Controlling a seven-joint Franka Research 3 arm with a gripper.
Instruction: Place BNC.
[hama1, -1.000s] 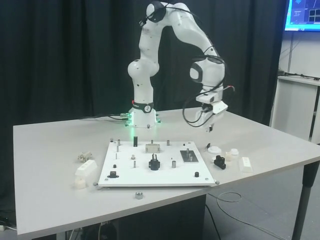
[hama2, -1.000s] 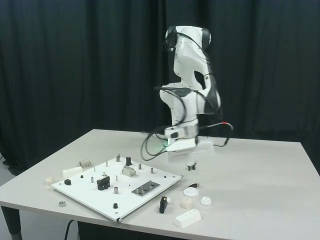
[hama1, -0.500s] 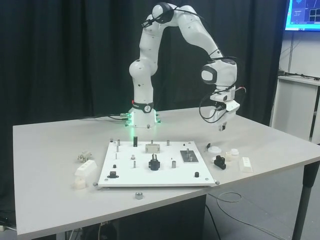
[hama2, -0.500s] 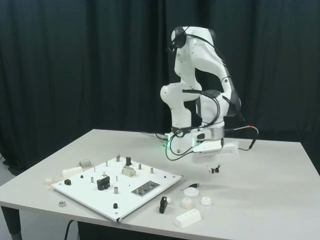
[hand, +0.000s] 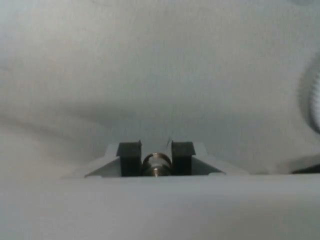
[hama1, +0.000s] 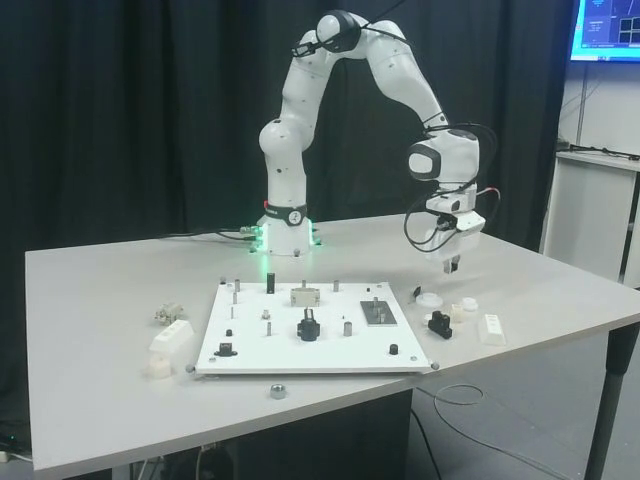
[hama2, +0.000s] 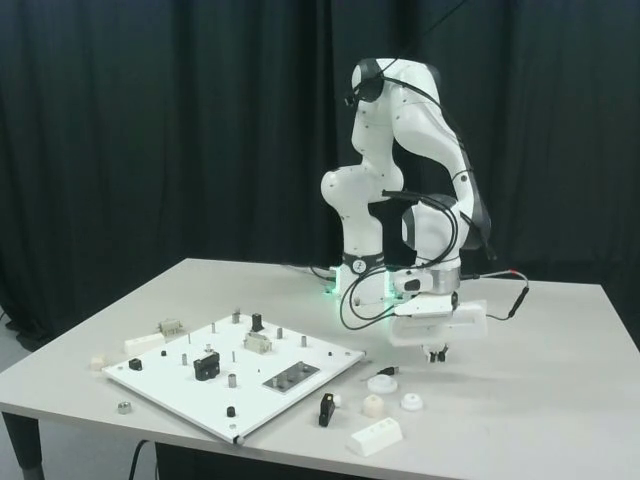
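arm (hama2: 400, 150): white, bent over | gripper (hama2: 436, 354): above grey table (hama2: 540, 370) | white board (hama2: 235, 375): well apart

— What does the arm (hama1: 395, 80) look like?
— White rounded shells, black bands at the joints, green light at its base (hama1: 283, 236).
— Any wiring?
— Black cables (hama2: 372, 305) loop beside the tool (hama2: 436, 354), which has two black fingers (hand: 129, 158).

The white arm (hama1: 400, 85) is arched high from its base (hama1: 283, 232), the elbow raised and the forearm bent downward. The wrist (hama2: 432, 232) is held vertical, with the gripper (hama1: 452, 266) pointed straight down. In the wrist view, the two black fingers (hand: 129, 157) are seen closed around a small metal connector (hand: 156, 164).
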